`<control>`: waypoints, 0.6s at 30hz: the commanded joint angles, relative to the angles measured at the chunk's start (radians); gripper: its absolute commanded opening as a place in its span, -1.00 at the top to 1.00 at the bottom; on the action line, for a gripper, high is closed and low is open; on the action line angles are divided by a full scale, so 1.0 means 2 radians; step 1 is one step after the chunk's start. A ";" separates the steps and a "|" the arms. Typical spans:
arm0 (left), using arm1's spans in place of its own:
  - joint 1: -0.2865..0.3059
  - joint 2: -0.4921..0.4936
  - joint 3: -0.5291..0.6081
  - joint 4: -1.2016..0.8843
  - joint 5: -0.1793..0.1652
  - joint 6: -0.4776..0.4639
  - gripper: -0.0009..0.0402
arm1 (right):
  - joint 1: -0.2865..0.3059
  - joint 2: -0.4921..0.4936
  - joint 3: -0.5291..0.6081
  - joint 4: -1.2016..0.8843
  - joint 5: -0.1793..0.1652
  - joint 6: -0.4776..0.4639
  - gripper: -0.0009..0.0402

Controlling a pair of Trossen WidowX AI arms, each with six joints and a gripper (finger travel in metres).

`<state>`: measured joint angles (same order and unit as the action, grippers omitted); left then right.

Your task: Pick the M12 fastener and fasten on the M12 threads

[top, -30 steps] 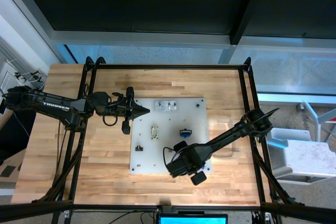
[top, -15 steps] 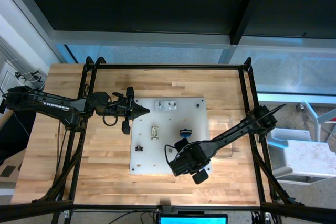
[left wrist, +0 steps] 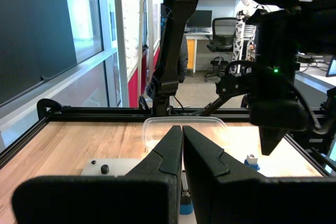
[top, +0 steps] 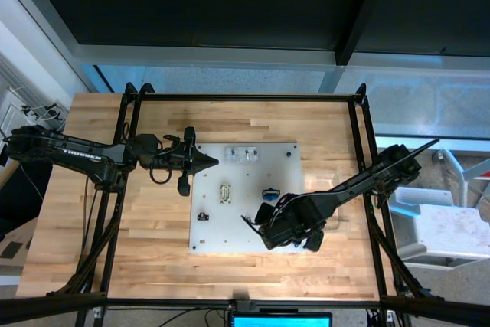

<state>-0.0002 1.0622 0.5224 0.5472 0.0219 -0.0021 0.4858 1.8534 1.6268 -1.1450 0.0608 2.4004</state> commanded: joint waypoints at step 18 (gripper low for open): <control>0.000 0.000 0.000 0.000 0.000 0.000 0.96 | 0.000 0.003 -0.017 -0.017 0.028 -0.770 0.33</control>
<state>-0.0002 1.0622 0.5224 0.5472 0.0216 -0.0021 0.4847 1.8580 1.5936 -1.2015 0.1165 0.9821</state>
